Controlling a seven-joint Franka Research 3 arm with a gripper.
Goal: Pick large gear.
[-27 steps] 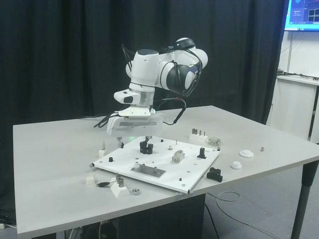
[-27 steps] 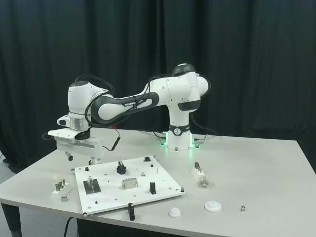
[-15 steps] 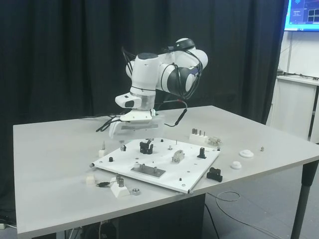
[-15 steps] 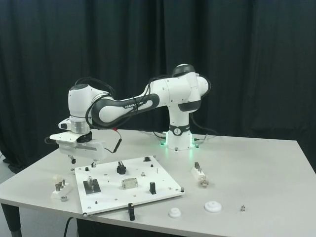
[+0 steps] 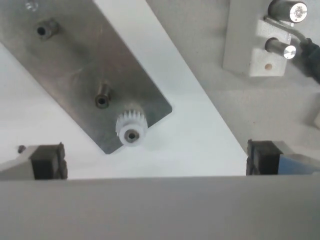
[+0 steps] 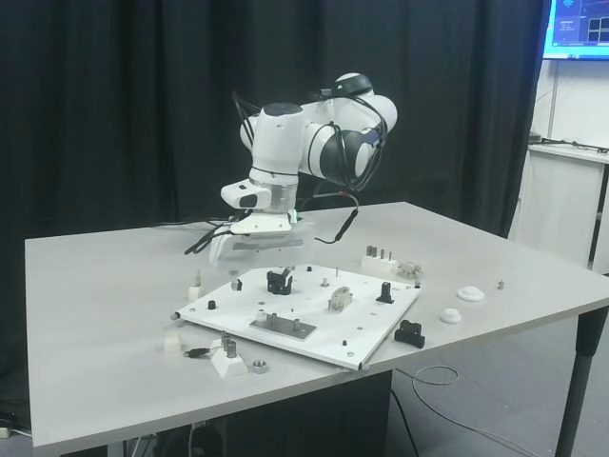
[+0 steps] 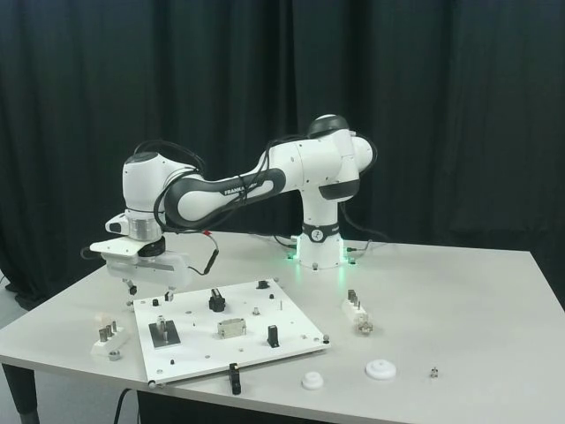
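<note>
The large gear point(image 6: 470, 292) point(image 7: 380, 369) is a white toothed disc lying flat on the grey table, off the white board's side and near the table's edge. A smaller white gear point(image 6: 451, 313) point(image 7: 312, 381) lies close to it. My gripper point(image 6: 257, 252) point(image 7: 148, 290) point(image 5: 155, 159) hangs open and empty over the opposite end of the board, far from the large gear. In the wrist view, a small white gear point(image 5: 131, 128) sits on a peg of a grey metal plate point(image 5: 75, 65) between the black fingertips point(image 5: 47, 161). The large gear is not in the wrist view.
The white board point(image 6: 381, 319) point(image 7: 291, 346) carries black clips, pegs and the metal plate point(image 6: 283, 328). A white block with metal pegs point(image 7: 106, 340) point(image 5: 255, 45) stands beside the board. Another peg holder point(image 7: 356, 314) and a small bolt point(image 7: 433, 372) lie nearby.
The hand has shifted slightly over the board's end and levelled out. Its fingers have stayed open and empty. The gears have not moved.
</note>
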